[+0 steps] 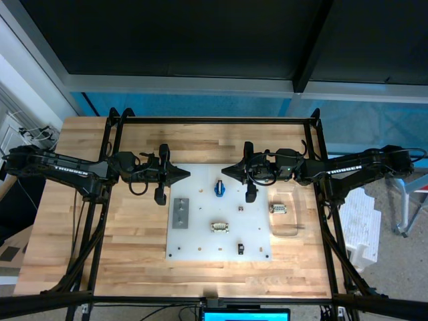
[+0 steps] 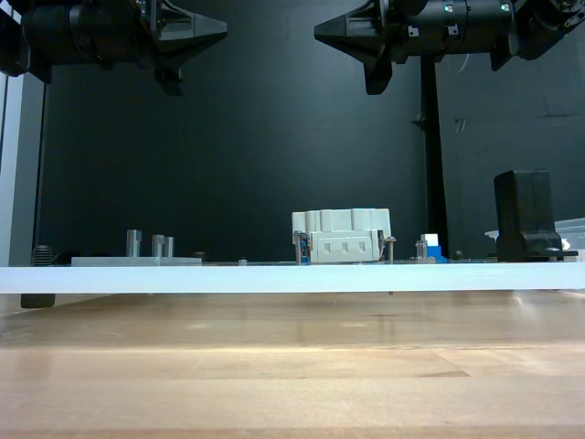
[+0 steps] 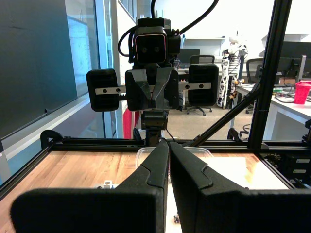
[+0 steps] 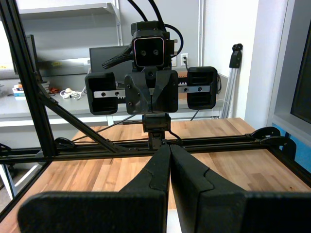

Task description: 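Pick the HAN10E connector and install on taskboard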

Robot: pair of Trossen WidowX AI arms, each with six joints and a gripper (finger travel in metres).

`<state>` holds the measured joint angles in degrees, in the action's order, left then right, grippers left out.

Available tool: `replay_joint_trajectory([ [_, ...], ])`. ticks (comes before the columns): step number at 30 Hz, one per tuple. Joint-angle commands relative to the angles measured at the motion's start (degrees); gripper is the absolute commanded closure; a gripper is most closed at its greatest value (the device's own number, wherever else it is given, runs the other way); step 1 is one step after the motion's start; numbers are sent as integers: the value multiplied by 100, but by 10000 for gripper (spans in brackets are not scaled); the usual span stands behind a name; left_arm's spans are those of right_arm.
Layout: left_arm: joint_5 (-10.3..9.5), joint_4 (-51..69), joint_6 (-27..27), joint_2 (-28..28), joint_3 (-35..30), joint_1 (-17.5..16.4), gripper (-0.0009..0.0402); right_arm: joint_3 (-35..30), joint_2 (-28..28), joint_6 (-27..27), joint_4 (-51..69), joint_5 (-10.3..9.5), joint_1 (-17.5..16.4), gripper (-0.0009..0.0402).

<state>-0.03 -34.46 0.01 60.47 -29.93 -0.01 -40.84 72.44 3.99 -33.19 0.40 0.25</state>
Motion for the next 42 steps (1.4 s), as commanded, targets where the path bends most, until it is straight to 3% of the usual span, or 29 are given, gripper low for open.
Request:
replay_joint_trajectory([
  [1, 2, -2, 0, 2, -2, 0, 392, 0, 2, 0, -7, 0, -2, 393],
  [19, 2, -2, 0, 2, -2, 2, 392, -9, -74, 20, 125, 9, -2, 393],
  [23, 2, -2, 0, 2, -2, 0, 392, -199, -280, -4, 1088, 144, -2, 393],
  [42, 2, -4, 0, 2, -2, 2, 392, -1764, -529, 4, 6566, 103, -79, 393],
])
